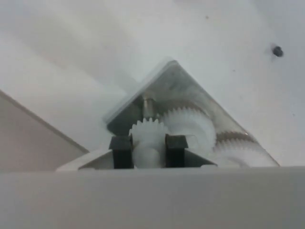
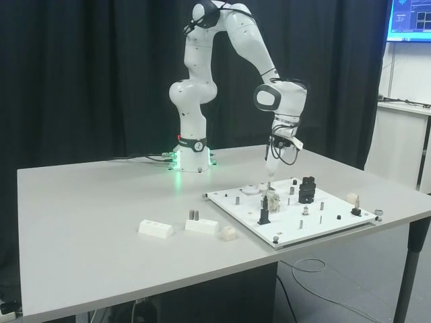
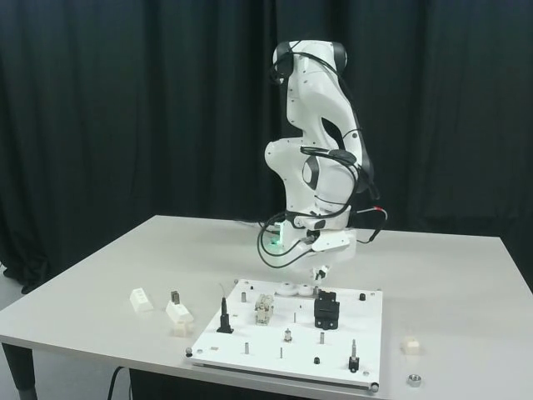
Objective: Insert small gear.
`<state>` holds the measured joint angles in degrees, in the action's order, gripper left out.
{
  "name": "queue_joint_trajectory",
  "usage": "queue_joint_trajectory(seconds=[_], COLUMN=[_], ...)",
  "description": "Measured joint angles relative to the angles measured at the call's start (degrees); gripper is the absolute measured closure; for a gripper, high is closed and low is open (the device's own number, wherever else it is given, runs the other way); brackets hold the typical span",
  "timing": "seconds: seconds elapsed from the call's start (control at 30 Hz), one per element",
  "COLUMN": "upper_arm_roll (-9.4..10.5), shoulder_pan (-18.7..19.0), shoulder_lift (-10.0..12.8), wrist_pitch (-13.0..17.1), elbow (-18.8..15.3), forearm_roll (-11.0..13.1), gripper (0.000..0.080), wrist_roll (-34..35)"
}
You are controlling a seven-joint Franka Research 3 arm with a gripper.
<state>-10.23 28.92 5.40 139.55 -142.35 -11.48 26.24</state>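
On the grey table point(image 2: 101, 195) we see a white board point(image 2: 296, 225) right of the frame's center. Above its far edge our gripper point(image 1: 148, 151) is clenched on the small gear point(image 1: 148, 136), just beside two larger gears point(image 1: 200, 126).

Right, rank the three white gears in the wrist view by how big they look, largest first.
1. Outer gear, though the end effector body cuts it off, so this is unsure.
2. Middle gear.
3. Small gear, held in the end effector, clearly smallest despite being nearest.
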Motion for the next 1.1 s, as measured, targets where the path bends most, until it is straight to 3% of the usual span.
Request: queue_joint_trajectory(seconds=[0.3,0.73,1.1], upper_arm_roll=[0.20,1.72,1.79], shoulder_pan=[-0.7,-0.7,-0.8], shoulder_lift=[0.0,0.3,0.7], wrist_pitch=[0.5,0.7,2.0], elbow=[-0.4,-1.4,-1.4], forearm_roll=[0.5,4.1,4.3], gripper=[0.0662,0.0662,0.0662], wrist_roll=[0.1,1.6,5.0])
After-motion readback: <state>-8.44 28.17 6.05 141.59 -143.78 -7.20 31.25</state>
